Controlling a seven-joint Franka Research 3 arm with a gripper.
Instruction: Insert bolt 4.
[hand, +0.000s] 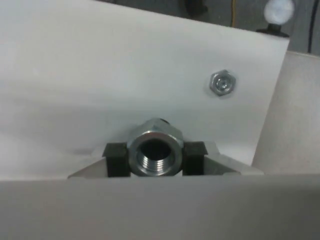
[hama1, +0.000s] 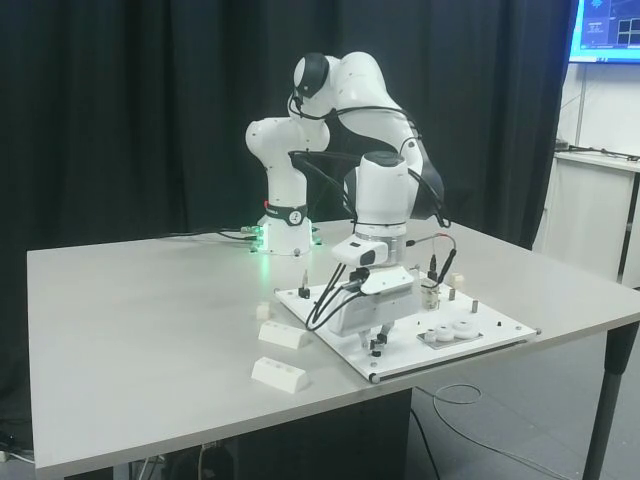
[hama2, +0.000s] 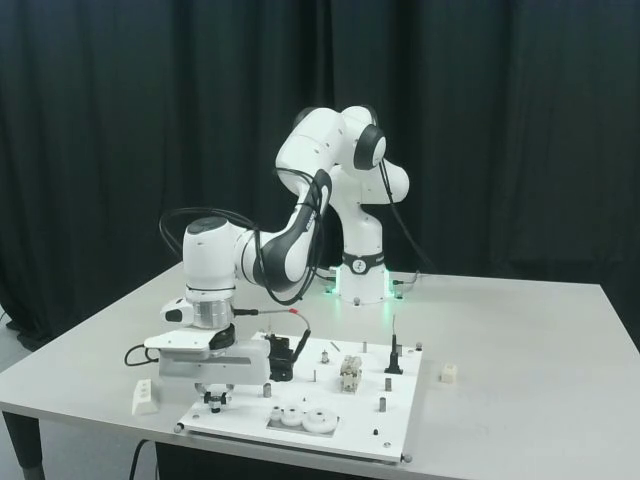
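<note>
A lab: black curtains behind a bolted robot arm.

Shiny threaded metal bolt, matt white board, another bright metal nut.

Bolt — upright, over white board.

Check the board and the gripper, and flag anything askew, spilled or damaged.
Nothing stands out. The gripper holds the bolt squarely between its black pads above the white board. A hex nut sits flat on the board. The gears are seated, nothing spilled.
</note>
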